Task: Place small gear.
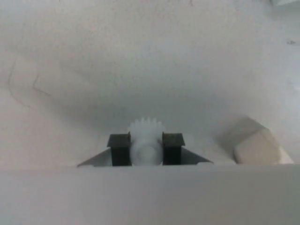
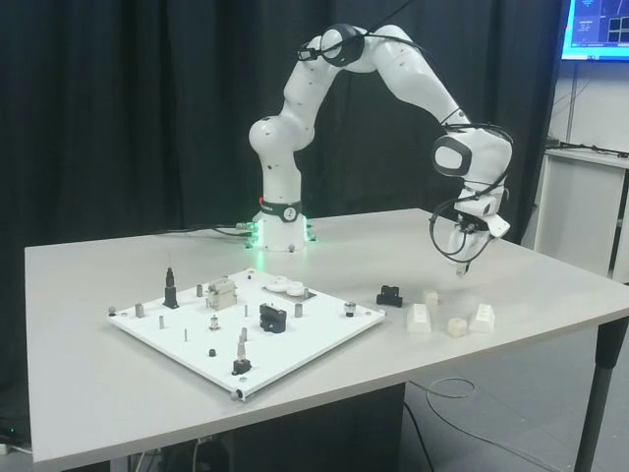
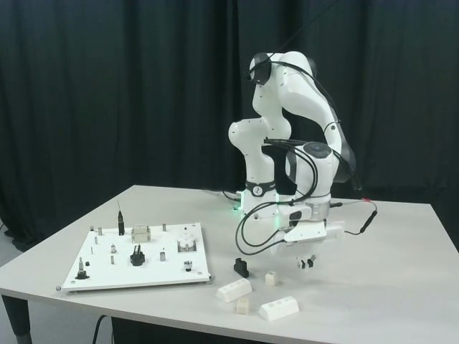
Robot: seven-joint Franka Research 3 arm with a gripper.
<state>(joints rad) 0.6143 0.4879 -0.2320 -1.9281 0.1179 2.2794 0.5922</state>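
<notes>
Gripper (image 1: 146, 149) clamped on small gear (image 1: 146, 135), held between black fingertips, seemingly above table (image 2: 550, 280).

One white arm (image 2: 393, 79), one tool (image 3: 307, 263). One small white gear (image 1: 146, 136) between tool fingers. One grey table (image 2: 88, 295). One white assembly board (image 2: 295, 339). Four pale blocks loose on table: two long (image 3: 233, 289), two small cube-like (image 3: 271, 278). One black part (image 3: 241, 269) loose beside them. Black parts standing on board: four (image 3: 136, 256) countable; small pegs too small to count.
</notes>
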